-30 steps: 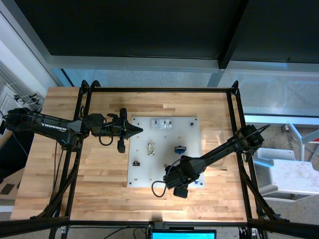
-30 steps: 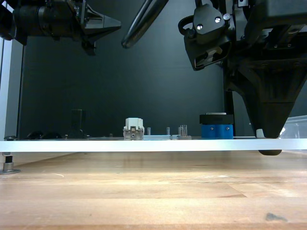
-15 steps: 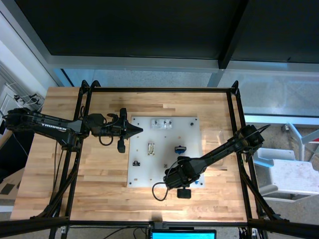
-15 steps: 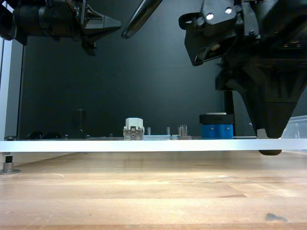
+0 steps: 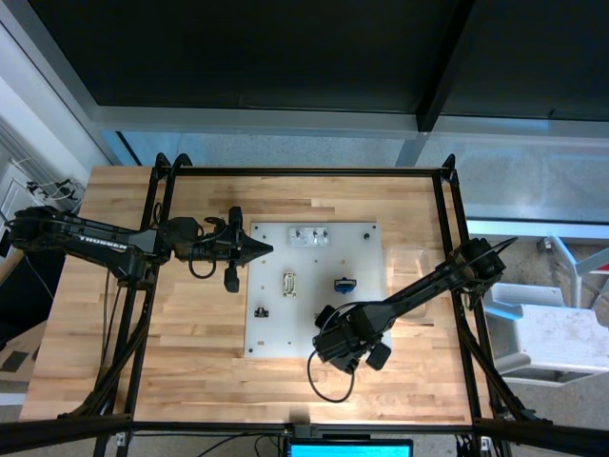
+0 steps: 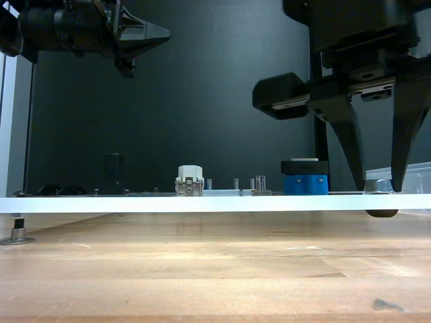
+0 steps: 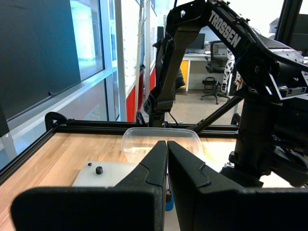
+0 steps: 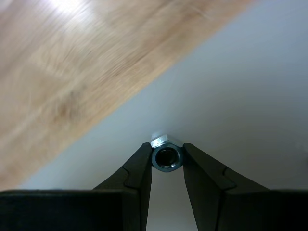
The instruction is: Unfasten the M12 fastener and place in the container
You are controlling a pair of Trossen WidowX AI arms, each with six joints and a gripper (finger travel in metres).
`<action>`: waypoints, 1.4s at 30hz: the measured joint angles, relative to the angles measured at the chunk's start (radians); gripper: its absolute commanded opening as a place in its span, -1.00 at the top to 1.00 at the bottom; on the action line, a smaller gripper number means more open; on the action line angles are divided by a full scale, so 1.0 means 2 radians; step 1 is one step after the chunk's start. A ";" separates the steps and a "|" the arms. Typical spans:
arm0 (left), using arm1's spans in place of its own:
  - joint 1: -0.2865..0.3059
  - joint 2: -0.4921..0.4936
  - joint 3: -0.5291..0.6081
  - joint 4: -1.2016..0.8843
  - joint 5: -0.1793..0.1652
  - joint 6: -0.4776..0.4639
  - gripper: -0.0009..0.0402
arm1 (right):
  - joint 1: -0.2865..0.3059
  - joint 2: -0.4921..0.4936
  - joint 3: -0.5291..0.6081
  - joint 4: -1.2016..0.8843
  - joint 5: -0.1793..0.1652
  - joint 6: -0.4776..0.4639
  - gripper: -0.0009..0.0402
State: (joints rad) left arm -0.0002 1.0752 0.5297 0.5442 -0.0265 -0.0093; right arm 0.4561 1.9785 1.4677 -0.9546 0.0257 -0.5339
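Two black fingers of the right gripper [image 6: 377, 183] point down and clamp the small silver nut [image 8: 167, 157] from both sides, low on the white board [image 5: 276, 336] at its near right edge; whether it sits on its stud cannot be told. From above, that arm's wrist hides it. A blue block with a black cap [image 6: 304, 179] stands nearby. The clear shallow plastic tray [image 7: 144, 139] lies apart from the nut. The left gripper [image 7: 167, 147] hangs high over the board's far left edge, fingers pressed together.
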 measured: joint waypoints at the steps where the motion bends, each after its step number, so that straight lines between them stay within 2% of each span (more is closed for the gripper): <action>1: 0.000 0.000 0.000 0.000 0.000 0.000 0.96 | 0.000 0.000 0.000 0.001 0.000 -0.026 0.91; 5: 0.000 0.000 0.000 0.000 0.000 0.000 0.96 | 0.000 -0.001 0.000 0.010 0.000 -0.106 0.91; 7: 0.000 0.000 0.000 0.000 0.000 0.000 0.96 | 0.000 -0.001 0.000 0.017 -0.001 -0.127 0.91; 20: 0.000 0.000 0.000 0.000 0.000 0.000 0.96 | 0.000 -0.002 0.000 0.013 -0.001 -0.130 0.90; 28: 0.000 0.000 0.000 0.000 0.000 0.000 0.96 | 0.000 -0.005 0.003 -0.012 0.002 -0.128 0.58; 34: 0.000 0.000 0.000 0.000 0.000 0.000 0.96 | 0.001 -0.016 0.004 -0.009 0.004 -0.082 0.29; 37: 0.000 0.000 0.000 0.000 0.000 0.000 0.96 | 0.002 -0.019 0.004 -0.010 0.004 -0.043 0.16; 40: 0.000 0.000 0.000 0.000 0.000 0.000 0.96 | 0.004 -0.026 0.004 -0.010 0.002 0.026 0.05; 42: 0.000 0.000 0.000 0.000 0.000 0.000 0.96 | 0.006 -0.032 0.004 -0.010 0.000 0.101 0.01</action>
State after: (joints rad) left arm -0.0002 1.0752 0.5297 0.5438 -0.0269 -0.0093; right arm 0.4675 1.9152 1.4761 -0.9752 0.0257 -0.3317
